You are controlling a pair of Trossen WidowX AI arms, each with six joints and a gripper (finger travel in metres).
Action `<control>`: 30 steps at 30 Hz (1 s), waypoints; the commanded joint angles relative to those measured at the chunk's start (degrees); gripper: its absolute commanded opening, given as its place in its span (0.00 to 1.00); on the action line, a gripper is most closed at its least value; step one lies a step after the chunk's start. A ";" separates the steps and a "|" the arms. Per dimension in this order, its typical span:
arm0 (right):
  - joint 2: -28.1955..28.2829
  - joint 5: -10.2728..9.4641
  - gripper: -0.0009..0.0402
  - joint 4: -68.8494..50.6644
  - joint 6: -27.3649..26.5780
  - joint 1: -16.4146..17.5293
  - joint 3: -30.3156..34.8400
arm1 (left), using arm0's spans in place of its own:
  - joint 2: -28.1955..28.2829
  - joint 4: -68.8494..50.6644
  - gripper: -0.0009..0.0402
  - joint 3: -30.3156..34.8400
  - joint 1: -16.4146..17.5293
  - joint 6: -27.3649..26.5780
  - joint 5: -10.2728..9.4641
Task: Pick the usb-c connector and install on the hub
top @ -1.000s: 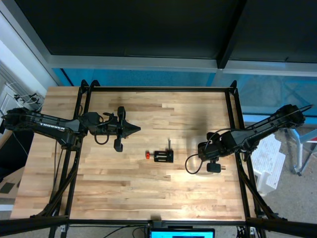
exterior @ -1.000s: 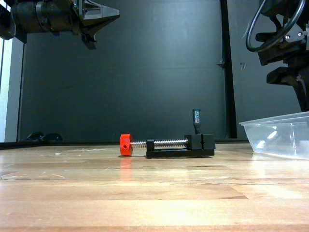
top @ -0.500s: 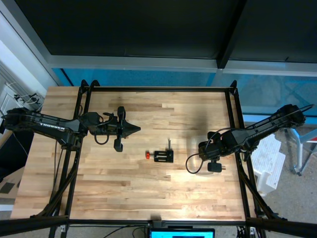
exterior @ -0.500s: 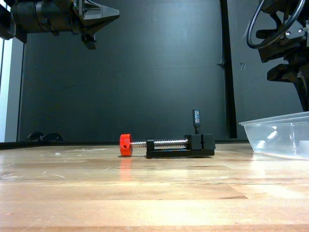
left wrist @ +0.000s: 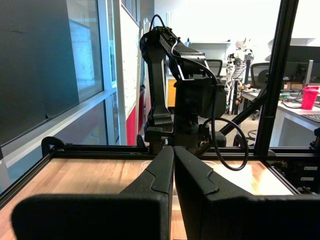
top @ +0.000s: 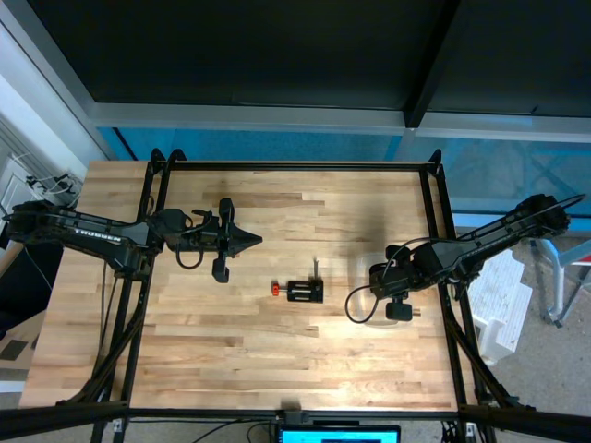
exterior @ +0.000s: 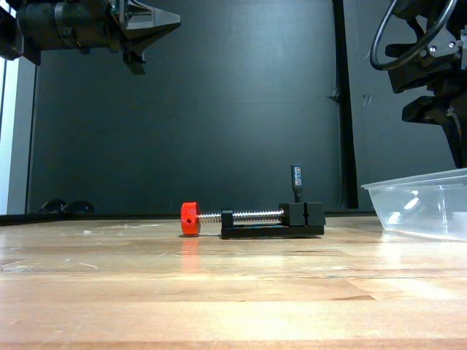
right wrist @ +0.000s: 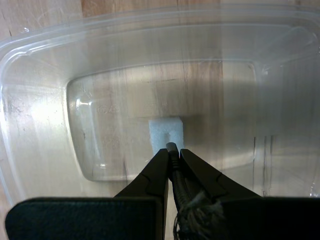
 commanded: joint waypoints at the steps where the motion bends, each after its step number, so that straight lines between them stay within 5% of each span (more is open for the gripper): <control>1: 0.09 0.00 0.03 0.22 0.00 0.00 0.00 | 0.00 0.02 0.02 0.00 0.02 0.00 0.00; 21: 6.93 0.04 0.04 0.22 -3.63 -1.03 5.31 | 0.02 0.02 0.02 0.00 0.02 0.00 0.00; 30: 11.91 0.09 0.21 0.22 -4.09 -1.79 9.55 | 0.02 0.02 0.02 0.00 0.02 0.00 0.00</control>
